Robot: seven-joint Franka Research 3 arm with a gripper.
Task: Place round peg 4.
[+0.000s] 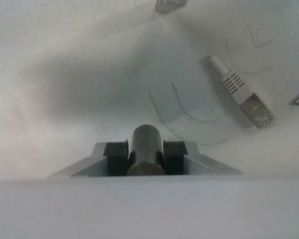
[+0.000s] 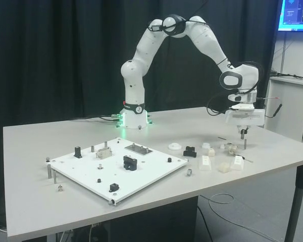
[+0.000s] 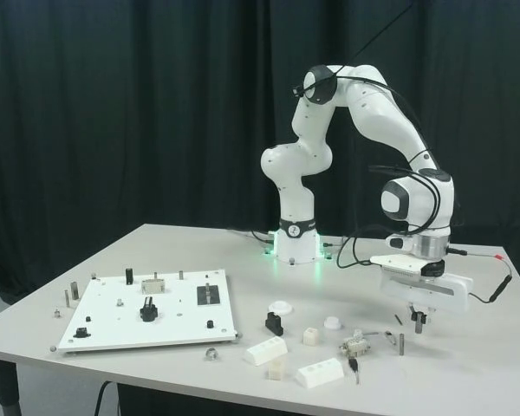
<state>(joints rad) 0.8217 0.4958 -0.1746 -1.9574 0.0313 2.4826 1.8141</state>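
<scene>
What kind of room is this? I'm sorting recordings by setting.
Probably a robotics lab or test cell: a white arm bolted to a grey table, black curtains behind, and a white assembly board with loose parts. The gripper holds a round peg.

White: arm (image 2: pixel 192 30), board (image 2: pixel 116 169), the blocks (image 3: pixel 265 350) near the table's front edge, plug (image 1: pixel 239 92). Grey: table (image 2: pixel 35 146), round peg (image 1: pixel 147 149). Black: curtain (image 3: pixel 113 104), gripper's (image 1: pixel 146 157) finger pads (image 1: pixel 117 155), small fixtures (image 2: pixel 129 163) on the board. Green: glow at the arm's base (image 2: pixel 122 119).
</scene>
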